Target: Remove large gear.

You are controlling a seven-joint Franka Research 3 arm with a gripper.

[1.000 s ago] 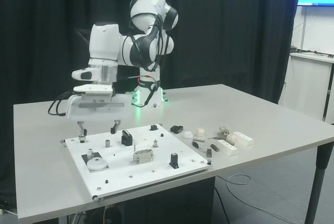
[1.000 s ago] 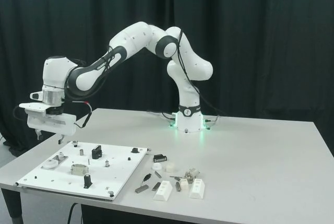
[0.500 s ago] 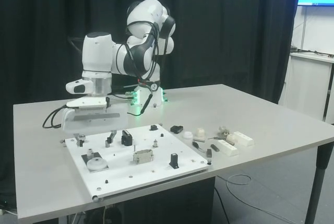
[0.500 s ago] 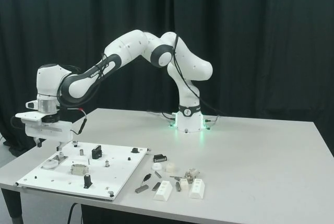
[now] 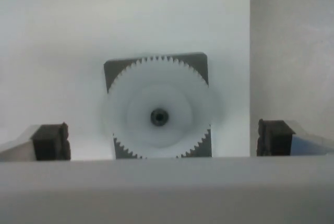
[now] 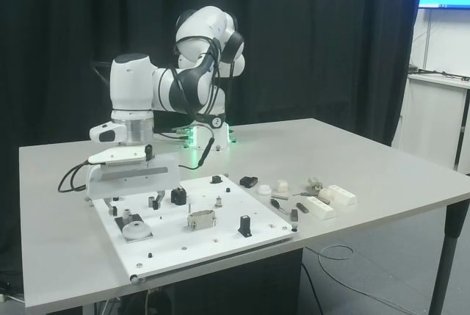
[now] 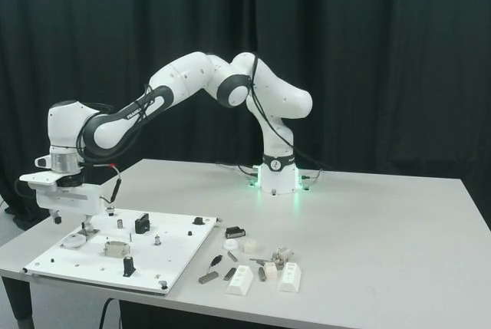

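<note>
1. Large gear (image 5: 159,115) sits flat on its grey mount, on the white board (image 6: 220,245) near the board's left front corner.
2. Pincer (image 5: 162,139) is spread wide and empty, fingertips either side of the gear, not touching.
3. I'd centre over the hub, drop straight, and pinch the toothed rim evenly.
4. Lift vertically so it doesn't bind on its peg.
</note>
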